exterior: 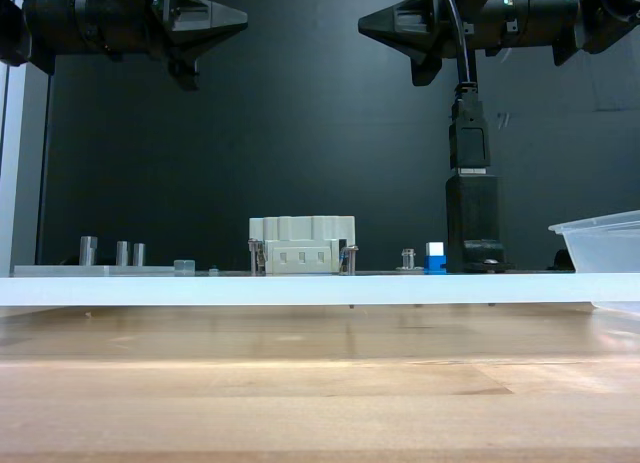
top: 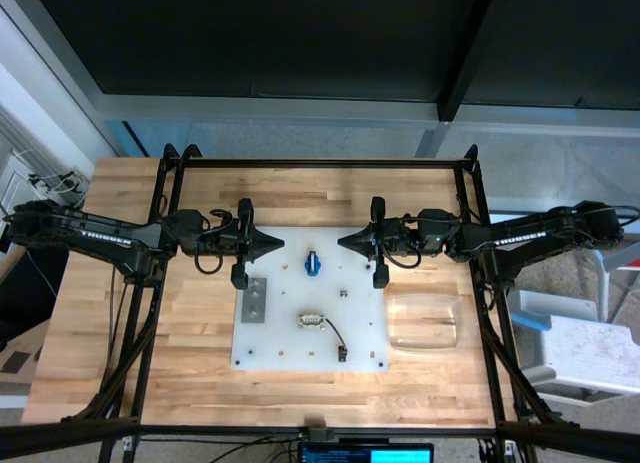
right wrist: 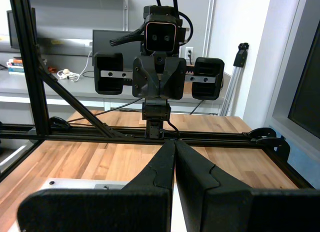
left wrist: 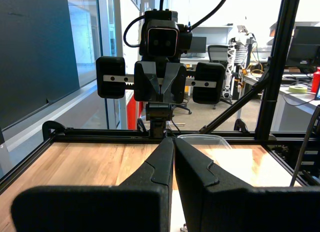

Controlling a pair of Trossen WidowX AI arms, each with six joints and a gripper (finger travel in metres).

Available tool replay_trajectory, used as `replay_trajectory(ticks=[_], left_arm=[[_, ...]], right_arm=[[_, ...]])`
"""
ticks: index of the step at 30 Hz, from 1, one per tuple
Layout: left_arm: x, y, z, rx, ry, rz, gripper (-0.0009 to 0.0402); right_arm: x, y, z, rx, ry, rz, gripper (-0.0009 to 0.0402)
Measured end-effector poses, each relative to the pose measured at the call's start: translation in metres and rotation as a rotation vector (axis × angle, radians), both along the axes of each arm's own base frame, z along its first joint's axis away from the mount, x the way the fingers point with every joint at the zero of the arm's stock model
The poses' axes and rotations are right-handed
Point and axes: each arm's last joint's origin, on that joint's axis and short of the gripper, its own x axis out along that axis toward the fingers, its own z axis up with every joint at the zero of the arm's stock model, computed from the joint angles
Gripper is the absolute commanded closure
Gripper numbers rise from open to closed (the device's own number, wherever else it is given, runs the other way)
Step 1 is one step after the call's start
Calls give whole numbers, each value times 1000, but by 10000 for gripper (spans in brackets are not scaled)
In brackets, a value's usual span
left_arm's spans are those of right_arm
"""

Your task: Remove the USB connector from the USB hub and place in the container

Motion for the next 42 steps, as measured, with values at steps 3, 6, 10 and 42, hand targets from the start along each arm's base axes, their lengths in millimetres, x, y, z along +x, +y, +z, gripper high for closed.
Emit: replay_trajectory(ticks=[3,6,10,42], left_arm=[[0,0,0,0,0,1,392],[0,0,0,0,0,1,392],[0,0,0,0,0,0,392],[0,0,0,0,0,0,392]], right_arm=[[0,0,0,58,0,3,393],[0,0,0,62,-1,3,393],[0,0,0,62,0,3,393],[-27,43,77,172,742,-50,394]])
